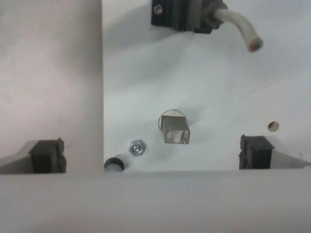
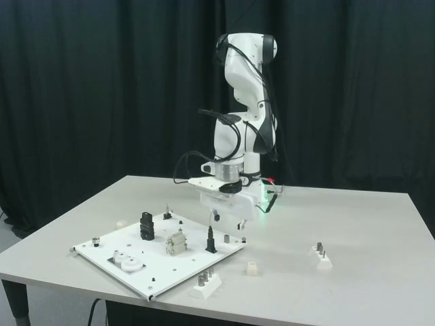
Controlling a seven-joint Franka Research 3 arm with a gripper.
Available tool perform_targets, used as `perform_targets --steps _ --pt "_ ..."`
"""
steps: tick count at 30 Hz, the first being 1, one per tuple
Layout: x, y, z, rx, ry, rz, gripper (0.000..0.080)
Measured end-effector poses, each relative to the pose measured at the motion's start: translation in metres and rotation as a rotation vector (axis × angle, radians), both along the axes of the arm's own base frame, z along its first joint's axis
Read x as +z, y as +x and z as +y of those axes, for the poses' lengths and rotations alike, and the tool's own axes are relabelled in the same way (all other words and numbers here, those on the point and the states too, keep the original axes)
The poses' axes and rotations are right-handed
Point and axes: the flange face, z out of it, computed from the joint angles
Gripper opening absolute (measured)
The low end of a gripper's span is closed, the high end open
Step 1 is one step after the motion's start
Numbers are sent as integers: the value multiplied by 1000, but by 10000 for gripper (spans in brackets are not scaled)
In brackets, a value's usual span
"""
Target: Pick square peg 2.
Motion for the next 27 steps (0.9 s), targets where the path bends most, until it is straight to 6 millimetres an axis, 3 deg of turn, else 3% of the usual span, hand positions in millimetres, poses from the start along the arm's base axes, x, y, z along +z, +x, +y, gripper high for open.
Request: perform_targets --steps 12,27 --pt "22 -4 -3 99 29 -45 800" --pt "34 -6 -5 299 41 -47 800"
